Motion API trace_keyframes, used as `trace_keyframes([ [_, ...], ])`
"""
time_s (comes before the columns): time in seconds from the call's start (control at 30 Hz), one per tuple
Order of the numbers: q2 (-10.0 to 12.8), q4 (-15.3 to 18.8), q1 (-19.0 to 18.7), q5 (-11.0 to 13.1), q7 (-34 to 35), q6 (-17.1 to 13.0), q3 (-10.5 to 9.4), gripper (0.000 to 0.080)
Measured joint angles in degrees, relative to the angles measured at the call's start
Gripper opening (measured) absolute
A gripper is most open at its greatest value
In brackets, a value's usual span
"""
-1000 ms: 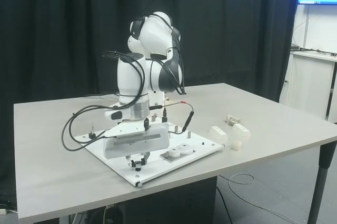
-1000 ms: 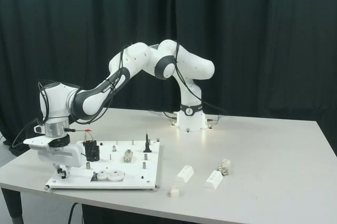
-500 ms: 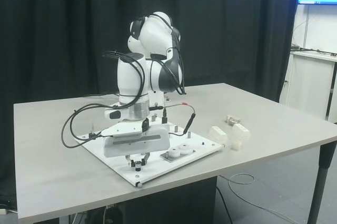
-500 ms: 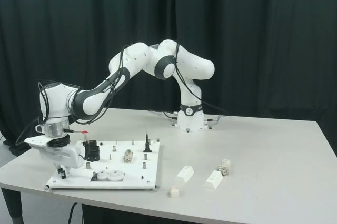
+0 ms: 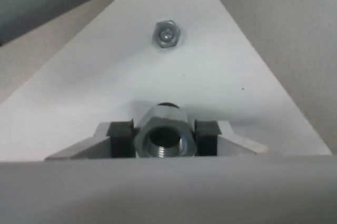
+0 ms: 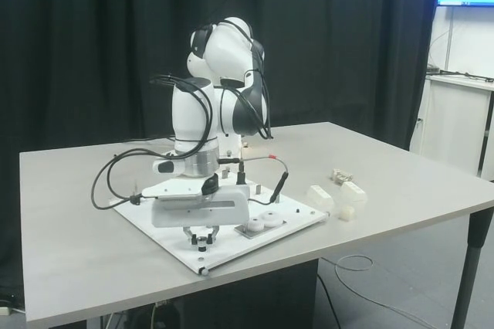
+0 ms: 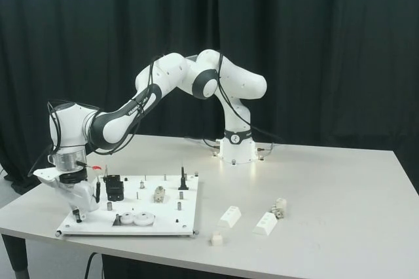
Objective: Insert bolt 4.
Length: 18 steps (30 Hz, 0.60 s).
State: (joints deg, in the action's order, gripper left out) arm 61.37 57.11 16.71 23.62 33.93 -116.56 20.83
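Gripper (image 5: 165, 141) pinching the bolt (image 5: 164, 135) over the white board (image 5: 210, 77) (black curtains (image 7: 314, 30) behind).

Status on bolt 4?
Gripper shut on bolt, low over white board corner. Hex nut just ahead. Nothing blocking.

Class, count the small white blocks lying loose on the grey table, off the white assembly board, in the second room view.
3: one block nearest the board, one beside it farther from the board, and a smaller one at the table's front edge. None seems hidden.
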Motion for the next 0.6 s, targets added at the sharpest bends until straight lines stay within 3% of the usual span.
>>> trace_keyframes([
  [0.6, 0.3, -0.2, -0.6, -0.1, 14.0, 0.0, 0.78, 0.0242],
])
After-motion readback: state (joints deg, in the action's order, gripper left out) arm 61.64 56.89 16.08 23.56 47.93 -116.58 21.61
